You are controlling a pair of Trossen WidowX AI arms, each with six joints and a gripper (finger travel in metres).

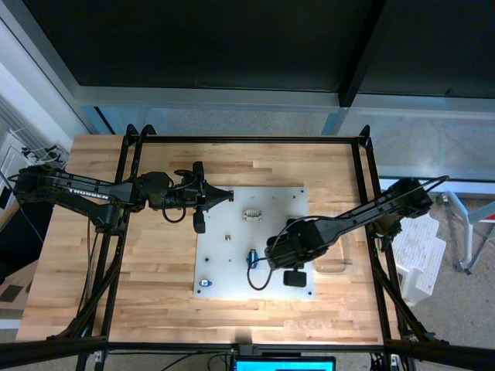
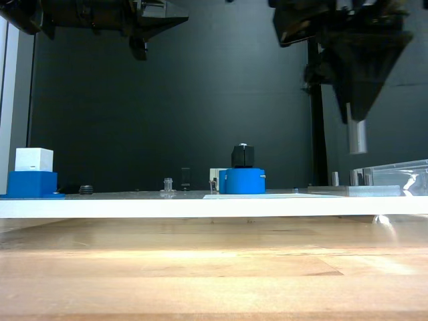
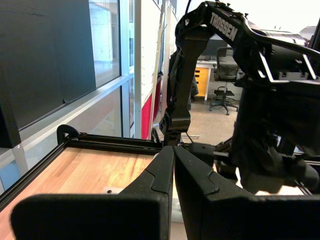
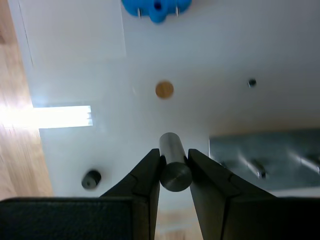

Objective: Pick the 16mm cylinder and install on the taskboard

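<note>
Cylinder [image 4: 174, 165] in right gripper [image 4: 173, 154] hangs above taskboard [image 4: 225, 45] near block [image 4: 272, 155]; left gripper [image 3: 174, 150] aloft

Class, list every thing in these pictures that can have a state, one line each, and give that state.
metal peg, gripped upright, hanging above the board, not yet installed
right hand, shut on the peg, over the board's near right part
left hand, shut, empty, raised over the board's far left corner
round hole, empty
white board, lying flat on the table
</note>
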